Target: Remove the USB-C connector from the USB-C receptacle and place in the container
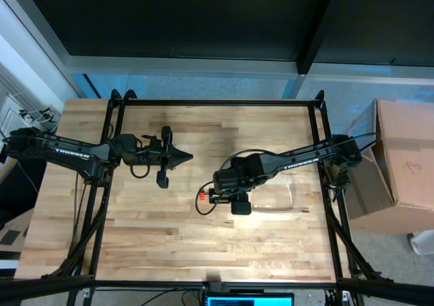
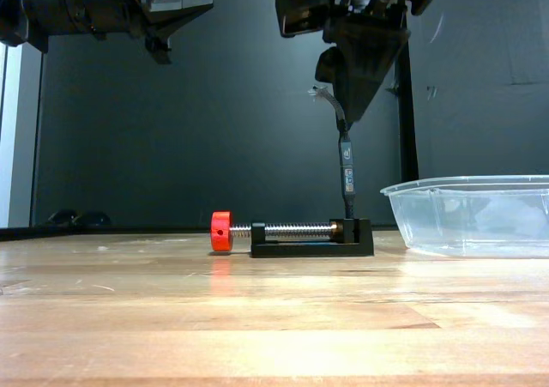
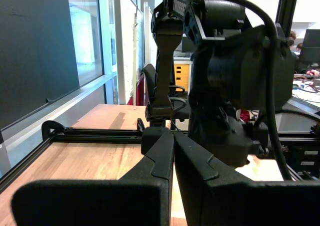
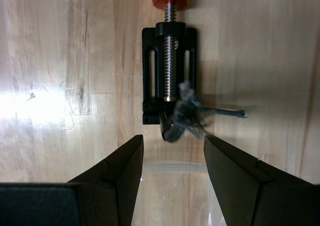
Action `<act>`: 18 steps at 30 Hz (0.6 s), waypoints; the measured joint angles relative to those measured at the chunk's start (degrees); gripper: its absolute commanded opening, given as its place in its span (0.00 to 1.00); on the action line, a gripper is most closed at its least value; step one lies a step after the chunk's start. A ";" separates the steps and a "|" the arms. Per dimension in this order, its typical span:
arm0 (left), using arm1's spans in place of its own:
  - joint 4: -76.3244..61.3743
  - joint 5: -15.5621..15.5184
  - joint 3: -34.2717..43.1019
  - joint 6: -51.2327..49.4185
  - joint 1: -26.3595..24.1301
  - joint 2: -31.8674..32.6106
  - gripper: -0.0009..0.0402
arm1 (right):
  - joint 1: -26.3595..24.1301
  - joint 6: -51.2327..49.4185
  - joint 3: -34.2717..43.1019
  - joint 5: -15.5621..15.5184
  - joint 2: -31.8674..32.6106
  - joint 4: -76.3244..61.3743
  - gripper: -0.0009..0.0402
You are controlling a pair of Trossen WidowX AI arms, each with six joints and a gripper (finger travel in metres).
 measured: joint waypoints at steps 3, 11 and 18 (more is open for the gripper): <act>0.00 -0.02 0.00 0.00 0.00 0.00 0.02 | 0.00 -0.48 0.00 -0.04 1.20 0.61 0.43; 0.00 -0.02 -0.02 -0.02 0.00 0.00 0.02 | 0.00 -1.18 0.00 -0.98 3.67 2.03 0.42; -0.02 -0.02 0.00 0.00 0.00 0.00 0.02 | -0.02 -1.79 -0.02 -0.96 4.11 2.21 0.30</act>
